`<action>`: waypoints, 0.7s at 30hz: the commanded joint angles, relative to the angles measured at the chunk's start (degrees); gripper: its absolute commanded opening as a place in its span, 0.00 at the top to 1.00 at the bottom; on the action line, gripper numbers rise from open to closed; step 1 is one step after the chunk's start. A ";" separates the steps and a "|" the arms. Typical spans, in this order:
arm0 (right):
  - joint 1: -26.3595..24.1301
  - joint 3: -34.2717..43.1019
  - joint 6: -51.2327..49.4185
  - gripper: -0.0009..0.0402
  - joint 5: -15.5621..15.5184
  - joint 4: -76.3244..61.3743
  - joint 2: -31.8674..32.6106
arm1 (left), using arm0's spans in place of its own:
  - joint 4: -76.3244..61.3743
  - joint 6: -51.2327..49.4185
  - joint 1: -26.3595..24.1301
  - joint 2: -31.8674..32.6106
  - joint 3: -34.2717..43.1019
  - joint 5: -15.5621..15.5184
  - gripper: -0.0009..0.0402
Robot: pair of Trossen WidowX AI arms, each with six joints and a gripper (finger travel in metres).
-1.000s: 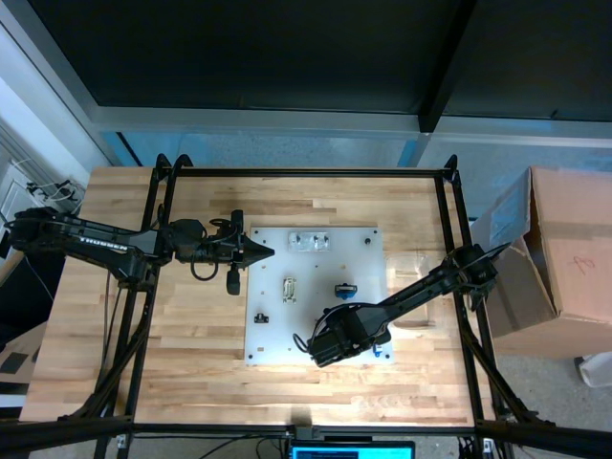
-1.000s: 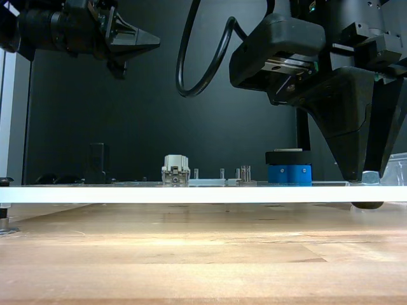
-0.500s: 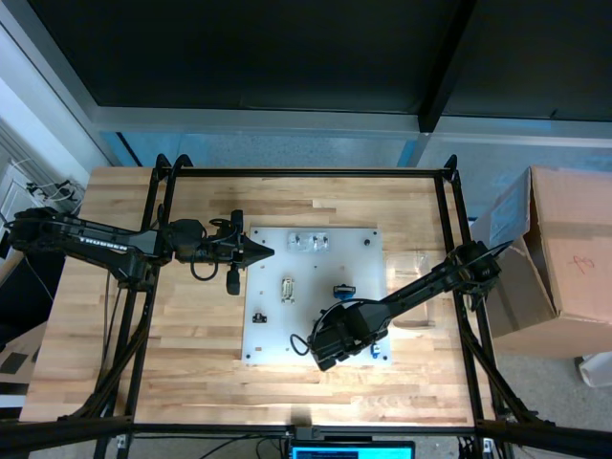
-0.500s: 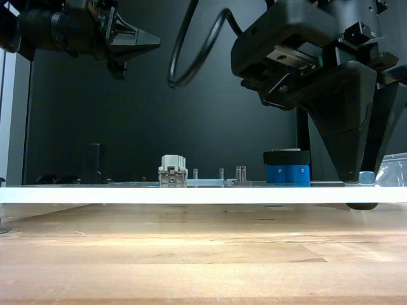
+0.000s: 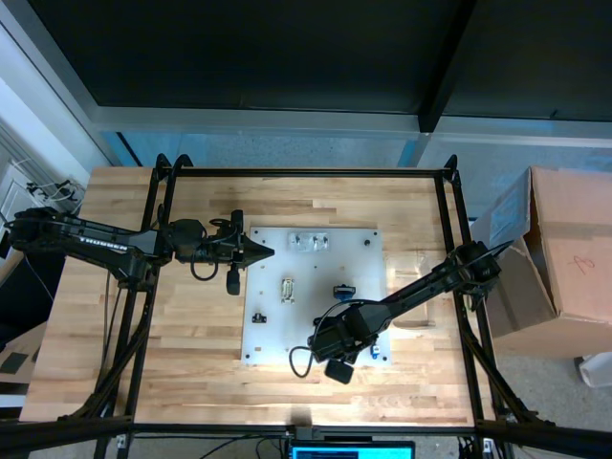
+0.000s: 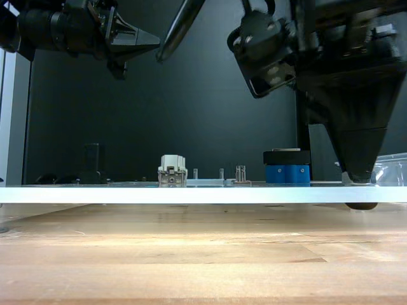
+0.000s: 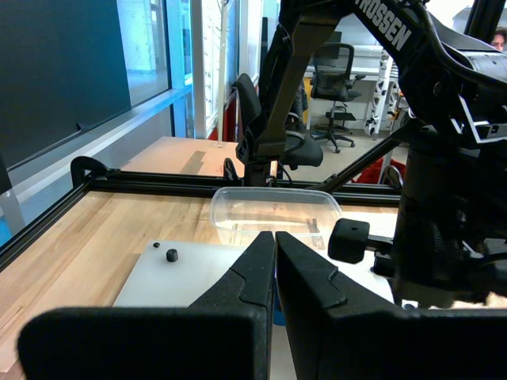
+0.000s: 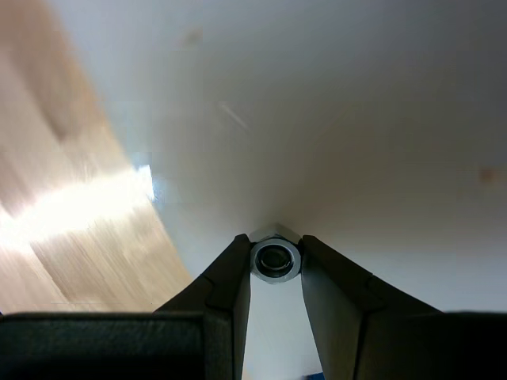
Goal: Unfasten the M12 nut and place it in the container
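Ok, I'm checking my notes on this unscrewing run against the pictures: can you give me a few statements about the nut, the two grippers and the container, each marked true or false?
1. The right gripper is shut on the nut. True.
2. The nut lies in the container. False: it sits between the right gripper's fingers, at the near right edge of the board. Whether it is on its stud cannot be told.
3. The left gripper rests on the board, open. False: it hovers well above the board's far left side, shut.
4. The right gripper's tips reach down to board level. True.
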 commanded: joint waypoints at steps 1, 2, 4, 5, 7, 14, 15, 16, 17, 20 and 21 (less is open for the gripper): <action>0.00 -0.15 -15.02 0.93 0.07 -1.38 0.00 | 0.02 0.00 0.02 0.02 0.00 0.02 0.98; 0.00 -0.15 -19.85 0.93 0.04 -1.64 0.00 | 0.02 0.00 0.00 0.02 0.00 0.00 0.98; 0.00 -0.17 -28.44 0.93 0.04 -2.25 -0.15 | 0.02 0.00 0.00 0.02 0.00 0.00 0.98; 0.00 -0.17 -32.81 0.93 0.04 -2.51 -0.24 | 0.02 0.00 0.02 0.02 0.00 0.02 0.98; -0.02 -0.17 -42.05 0.93 0.04 -2.80 -0.48 | 0.02 0.00 0.00 0.02 0.00 0.02 0.98; -0.04 -0.17 -68.70 0.93 0.04 -2.93 -0.85 | 0.02 0.00 0.00 0.02 0.00 0.02 0.98; -0.04 -0.17 -71.93 0.93 0.04 -2.93 -0.85 | 0.02 0.00 0.00 0.02 0.00 0.00 0.98; -0.04 -0.17 -75.12 0.93 0.04 -2.93 -0.85 | 0.02 0.00 0.00 0.02 0.00 0.00 0.98; -0.04 -0.17 -78.14 0.93 0.02 -2.95 -0.85 | 0.02 0.00 0.00 0.02 0.00 0.02 0.98; -0.02 -0.17 -85.50 0.93 0.02 -2.91 -0.85 | 0.02 0.00 0.00 0.02 0.00 0.02 0.98; -0.02 -0.17 -87.17 0.93 0.04 -2.89 -0.85 | 0.02 0.00 0.00 0.02 0.00 0.00 0.98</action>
